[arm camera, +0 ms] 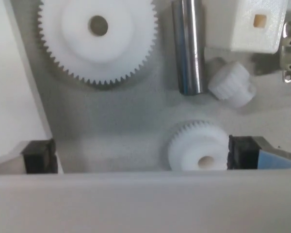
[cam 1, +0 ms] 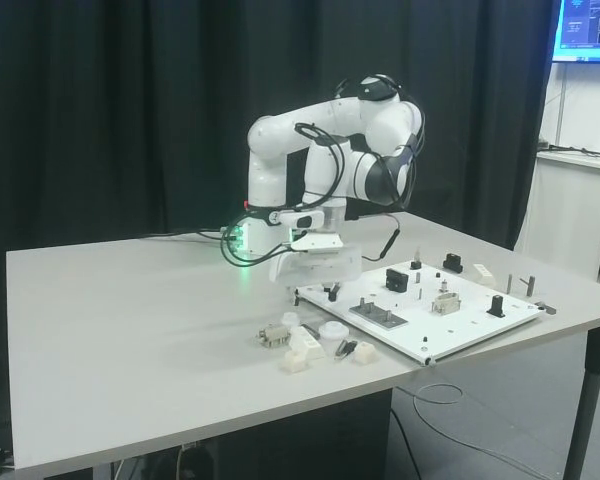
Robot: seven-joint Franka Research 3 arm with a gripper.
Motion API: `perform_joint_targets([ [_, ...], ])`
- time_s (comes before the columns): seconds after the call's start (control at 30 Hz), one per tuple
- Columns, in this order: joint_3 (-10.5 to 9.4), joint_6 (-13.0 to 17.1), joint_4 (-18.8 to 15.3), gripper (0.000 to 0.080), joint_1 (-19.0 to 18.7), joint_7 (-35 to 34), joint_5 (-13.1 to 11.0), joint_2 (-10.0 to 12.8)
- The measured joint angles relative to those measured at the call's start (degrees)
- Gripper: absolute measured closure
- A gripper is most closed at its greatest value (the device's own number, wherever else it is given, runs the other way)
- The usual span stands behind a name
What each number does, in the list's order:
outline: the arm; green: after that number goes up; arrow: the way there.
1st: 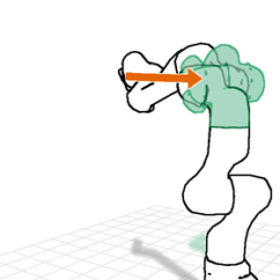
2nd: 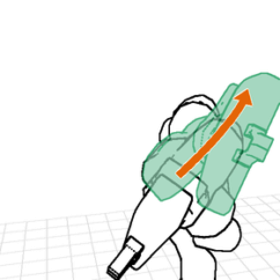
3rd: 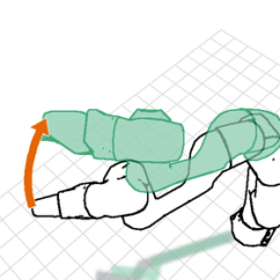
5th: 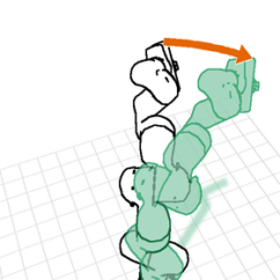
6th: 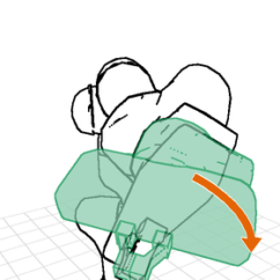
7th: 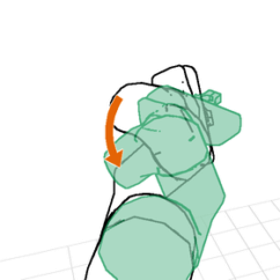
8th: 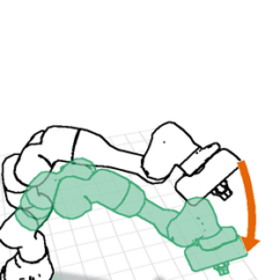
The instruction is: Remove square peg 1.
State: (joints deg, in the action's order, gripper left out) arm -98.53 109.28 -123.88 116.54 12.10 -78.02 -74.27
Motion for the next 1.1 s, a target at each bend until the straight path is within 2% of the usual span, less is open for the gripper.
perform_joint_targets([
  [0.63,2.46,-2.4,0.8,0.0003,0.0,0.0,0.9,0.0],
  [1.1,4.26,-5.6,2.2,0.0003,-0.1,-0.1,0.9,0.1],
])
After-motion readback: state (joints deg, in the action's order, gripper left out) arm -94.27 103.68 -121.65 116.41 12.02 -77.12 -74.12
